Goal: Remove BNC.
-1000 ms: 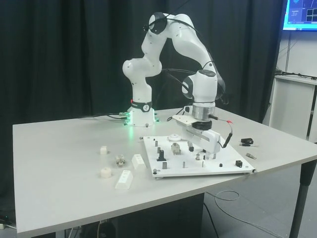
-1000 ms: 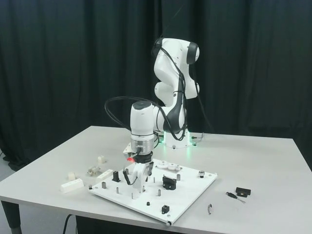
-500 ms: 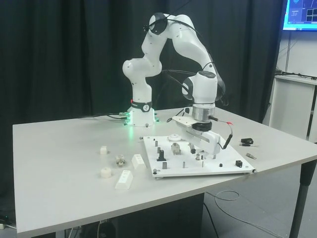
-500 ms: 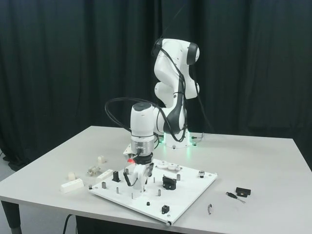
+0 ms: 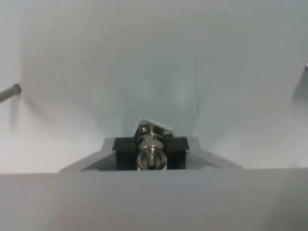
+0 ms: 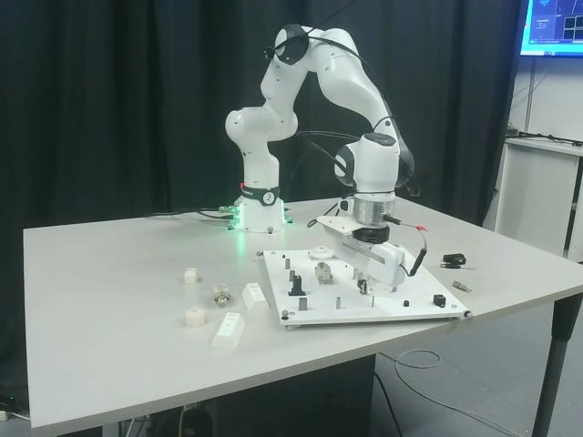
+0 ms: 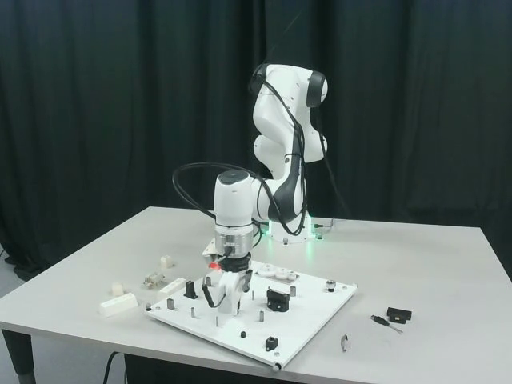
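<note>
Black curtains hang behind a grey table where a white Franka arm is bolted at its base, green lights glowing around the mount. Near the table's front edge lies a white board studded with small pegs and fittings, and the arm bends down over it so that the gripper hangs low above the board's surface. In the wrist view the BNC, a small metal connector, sits clamped between the two black finger pads, the jaws closed tight on its sides, with the white board spread out beyond it and a thin metal peg standing off to one side. From the room views it cannot be told whether the connector still touches the board or is just clear of it. Elsewhere on the board stand a black bracket, a white round fitting and a small black block near the corner. Beside the board, on the bare table, lie several white blocks, a white cylinder and a small metal part. Well apart on the board's other side rest a black piece and a small curved metal piece.
</note>
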Action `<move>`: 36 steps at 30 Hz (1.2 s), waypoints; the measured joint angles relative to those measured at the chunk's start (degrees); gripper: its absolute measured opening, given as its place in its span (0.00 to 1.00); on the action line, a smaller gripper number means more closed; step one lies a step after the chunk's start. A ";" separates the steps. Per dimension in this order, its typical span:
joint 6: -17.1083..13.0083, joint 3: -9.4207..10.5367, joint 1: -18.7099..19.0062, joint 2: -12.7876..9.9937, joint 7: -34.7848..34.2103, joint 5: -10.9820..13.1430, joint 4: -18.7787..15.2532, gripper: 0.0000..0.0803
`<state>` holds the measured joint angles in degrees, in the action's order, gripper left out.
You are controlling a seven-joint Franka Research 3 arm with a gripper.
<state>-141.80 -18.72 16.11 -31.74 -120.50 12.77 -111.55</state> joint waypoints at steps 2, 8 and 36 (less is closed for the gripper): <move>0.01 0.00 0.00 0.01 0.28 0.00 0.00 0.24; 0.25 -0.01 -0.02 0.10 0.71 0.00 0.00 0.16; 0.04 0.05 -0.03 0.19 10.34 -0.01 -0.16 0.16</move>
<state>-141.76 -18.68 16.08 -31.56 -110.16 12.76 -111.71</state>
